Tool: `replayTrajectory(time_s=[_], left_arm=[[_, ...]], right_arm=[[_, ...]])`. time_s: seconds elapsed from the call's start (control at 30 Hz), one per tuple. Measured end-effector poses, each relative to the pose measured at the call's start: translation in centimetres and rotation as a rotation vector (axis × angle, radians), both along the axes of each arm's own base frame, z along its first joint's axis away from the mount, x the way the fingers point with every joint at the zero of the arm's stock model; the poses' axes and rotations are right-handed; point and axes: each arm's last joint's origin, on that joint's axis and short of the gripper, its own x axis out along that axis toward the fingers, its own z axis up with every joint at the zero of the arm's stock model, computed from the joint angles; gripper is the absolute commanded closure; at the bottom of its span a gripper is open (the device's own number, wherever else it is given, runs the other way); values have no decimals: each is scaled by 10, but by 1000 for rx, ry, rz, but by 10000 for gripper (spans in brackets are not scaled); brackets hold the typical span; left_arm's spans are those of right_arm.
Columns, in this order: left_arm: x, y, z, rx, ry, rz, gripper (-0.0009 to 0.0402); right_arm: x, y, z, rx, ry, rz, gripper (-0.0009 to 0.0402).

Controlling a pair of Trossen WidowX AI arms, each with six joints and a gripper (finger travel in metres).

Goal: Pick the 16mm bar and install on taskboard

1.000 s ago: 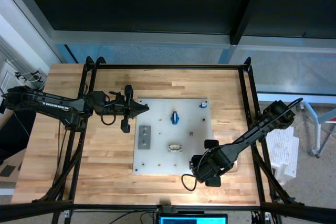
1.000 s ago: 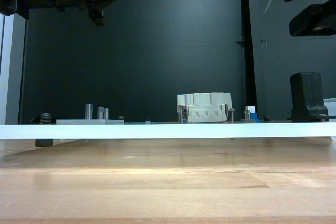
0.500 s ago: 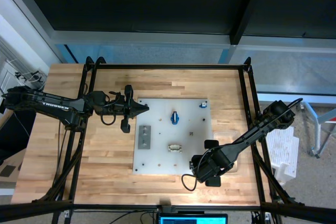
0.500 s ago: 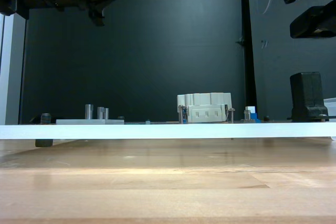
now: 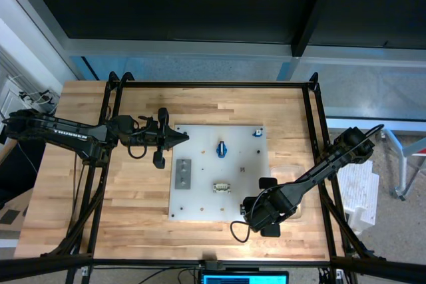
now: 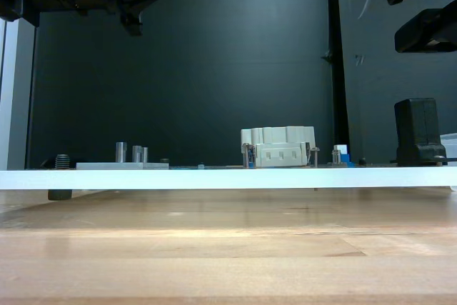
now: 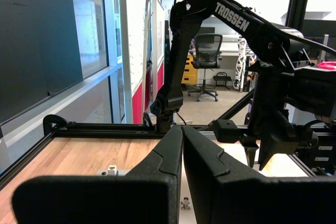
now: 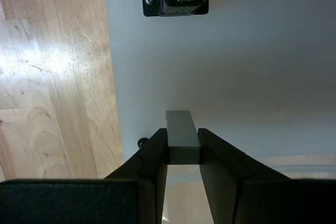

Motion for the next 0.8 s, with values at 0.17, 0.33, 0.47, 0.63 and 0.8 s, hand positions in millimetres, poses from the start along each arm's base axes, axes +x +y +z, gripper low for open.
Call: replayTrajectory(time_s=[0.17, 0.33, 0.47, 0.63, 0.8], left_arm=[[0, 0, 0, 0, 0, 0, 393], [0, 0, 0, 0, 0, 0, 393], [0, 0, 0, 0, 0, 0, 393], [0, 0, 0, 0, 0, 0, 393], [0, 0, 0, 0, 0, 0, 393]], right_arm=[[0, 0, 0, 0, -1, 5, 383], [0, 0, -2, 0, -1, 15, 387], [0, 0, -3, 0, -2, 22, 392], [-1, 0, -7, 5, -8, 27, 393], [-1, -1, -12, 16, -8, 27, 393]])
